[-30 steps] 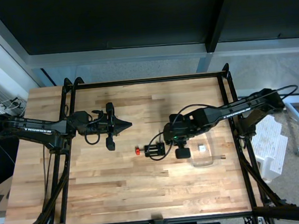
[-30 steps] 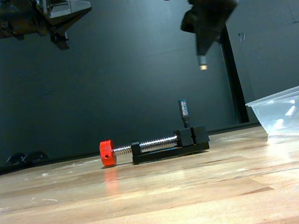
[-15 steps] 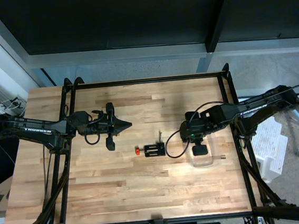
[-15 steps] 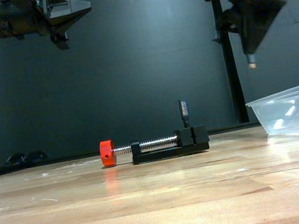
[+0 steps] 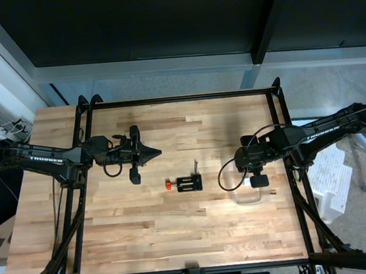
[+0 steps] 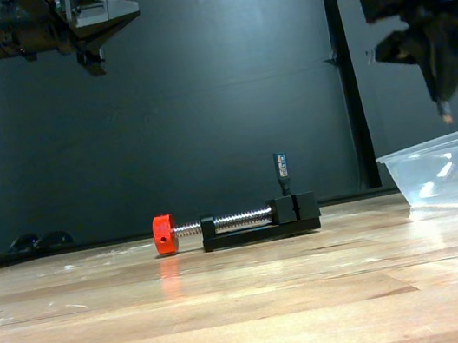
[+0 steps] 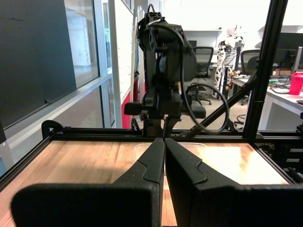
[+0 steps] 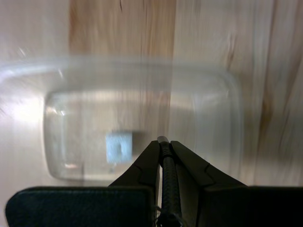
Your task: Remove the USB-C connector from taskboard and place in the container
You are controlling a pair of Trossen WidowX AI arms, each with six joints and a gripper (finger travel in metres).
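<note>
My right gripper (image 8: 163, 144) is shut on the USB-C connector (image 8: 165, 161), a slim dark stick with a pale tip. It hangs above the clear container (image 8: 235, 99), apart from it. In the low view the connector's tip (image 6: 445, 110) sits just over the container's rim (image 6: 436, 147). The taskboard (image 5: 189, 183), a small black block with a red-orange knob (image 6: 164, 234), lies mid-table to the left of the right gripper (image 5: 251, 171). My left gripper (image 5: 153, 153) is shut and empty, held high over the left half of the table, far from the taskboard (image 6: 259, 222).
A small white cube (image 8: 118, 145) lies inside the container (image 5: 238, 199). A thin dark post (image 6: 282, 172) stands upright in the taskboard's jaws. A black frame rail (image 5: 179, 99) runs round the table. Bare wood lies between the taskboard and the container.
My right gripper, shut on the connector, has moved right from above the taskboard to above the container and come lower. The left arm has not moved.
</note>
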